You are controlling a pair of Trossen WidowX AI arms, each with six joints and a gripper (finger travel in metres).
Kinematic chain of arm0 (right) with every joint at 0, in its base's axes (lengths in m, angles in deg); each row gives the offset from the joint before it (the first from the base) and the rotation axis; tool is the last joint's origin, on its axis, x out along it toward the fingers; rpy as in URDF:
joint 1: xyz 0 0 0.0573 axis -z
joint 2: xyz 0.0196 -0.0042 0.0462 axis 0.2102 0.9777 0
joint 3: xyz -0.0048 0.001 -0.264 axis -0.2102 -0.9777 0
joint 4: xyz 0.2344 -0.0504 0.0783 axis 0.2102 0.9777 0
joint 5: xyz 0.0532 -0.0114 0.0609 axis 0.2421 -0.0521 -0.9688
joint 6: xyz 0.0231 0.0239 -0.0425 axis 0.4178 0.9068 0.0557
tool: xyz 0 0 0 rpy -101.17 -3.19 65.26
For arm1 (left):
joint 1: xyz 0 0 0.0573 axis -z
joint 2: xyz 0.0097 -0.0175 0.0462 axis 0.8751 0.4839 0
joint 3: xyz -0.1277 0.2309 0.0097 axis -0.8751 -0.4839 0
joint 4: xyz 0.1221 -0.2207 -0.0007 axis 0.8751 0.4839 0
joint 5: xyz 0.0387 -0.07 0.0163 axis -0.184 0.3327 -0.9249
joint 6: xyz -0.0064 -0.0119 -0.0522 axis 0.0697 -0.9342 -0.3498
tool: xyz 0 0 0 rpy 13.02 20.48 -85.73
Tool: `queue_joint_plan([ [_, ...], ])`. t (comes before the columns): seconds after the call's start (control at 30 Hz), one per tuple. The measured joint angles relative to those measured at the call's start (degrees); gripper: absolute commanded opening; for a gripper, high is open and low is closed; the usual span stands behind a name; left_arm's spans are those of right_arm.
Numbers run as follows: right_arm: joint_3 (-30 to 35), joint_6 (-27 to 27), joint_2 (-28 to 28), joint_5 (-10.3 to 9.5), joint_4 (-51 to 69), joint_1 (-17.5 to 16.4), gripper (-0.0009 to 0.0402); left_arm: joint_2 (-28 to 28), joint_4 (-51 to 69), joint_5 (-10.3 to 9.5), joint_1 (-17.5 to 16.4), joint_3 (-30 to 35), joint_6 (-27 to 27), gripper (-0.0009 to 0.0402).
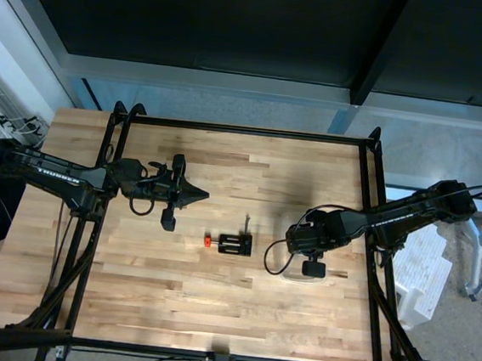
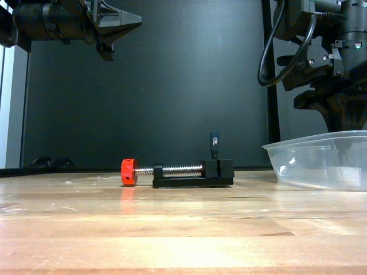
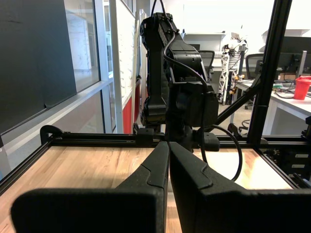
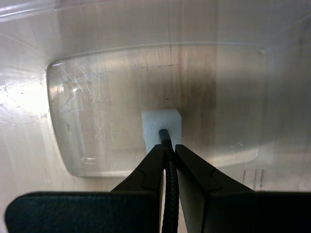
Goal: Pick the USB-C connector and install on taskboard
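Right gripper (image 4: 167, 148) is down inside the clear tray (image 2: 298, 163), on the side of the taskboard (image 1: 233, 245) away from its orange knob (image 2: 129, 172). Fingers are pinched nearly together on the USB-C connector (image 4: 165, 136). The thin dark stick runs between them, its long axis in line with the fingers. Its tip pokes just past the fingertips, over the small white square piece (image 4: 158, 121) on the tray floor. Can't tell if the tip touches that piece or is already clear of it.

Left gripper (image 3: 168, 145) hangs high above the surface (image 1: 169, 310), out past the knob end of the taskboard and well apart from it. Its fingers are pressed together on nothing. Looks parked.

Taskboard lies flat on the surface, just beside the tray. Its screw runs level toward the knob, and a dark pin (image 2: 214, 143) stands upright at the tray end.

Key relation:
- The connector is already in the right fingers, so the right arm is the working one. It is also nearer the taskboard's tray end.
- The connector points down along the fingers, and the seat on the taskboard lies sideways from the tray.
- Judgement: next comes a lift clear of the tray wall, then a carry toward the pin end.
- Risk: the thin plug twists in the pinch, or the tray rim catches it on the way out.
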Motion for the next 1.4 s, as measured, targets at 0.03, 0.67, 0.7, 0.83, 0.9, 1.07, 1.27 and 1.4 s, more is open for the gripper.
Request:
queue_joint_plan([
  [0.03, 0.0, 0.0, -0.2, 0.00, 0.1, 0.0, 0.0000, 0.0, 0.0, 0.00, 0.0, 0.0, 0.0, 0.0000],
  [0.67, 3.2, -0.3, -4.7, -0.35, 6.1, 0.1, 0.0000, 0.0, 0.0, 0.00, 0.0, 0.0, 0.0, 0.0000],
  [0.7, 4.0, -0.2, -4.7, -0.44, 6.5, 0.1, 0.0000, 0.0, 0.0, -0.02, 0.0, 0.0, 0.0, 0.0000],
  [0.83, 7.0, -0.3, -4.7, -0.46, 9.0, 0.1, 0.0000, 0.0, 0.0, 0.00, 0.0, 0.0, 0.0, 0.0000],
  [0.9, 8.5, -0.3, -4.7, -0.42, 10.6, 0.1, 0.0000, 0.0, 0.0, 0.00, 0.0, 0.0, 0.0, 0.0000],
  [1.07, 11.2, -0.5, -4.7, -0.09, 14.1, 0.1, 0.0000, 0.0, 0.0, -0.02, 0.0, 0.0, 0.0, 0.0000],
  [1.27, 11.0, -0.3, -5.0, -0.15, 15.2, -0.2, 0.0000, 0.0, 0.0, 0.00, 0.0, 0.0, 0.0, 0.0000],
  [1.4, 12.0, -0.1, -5.0, -0.61, 15.2, -0.2, 0.0000, 0.0, 0.0, 0.00, 0.0, 0.0, 0.0, 0.0000],
])
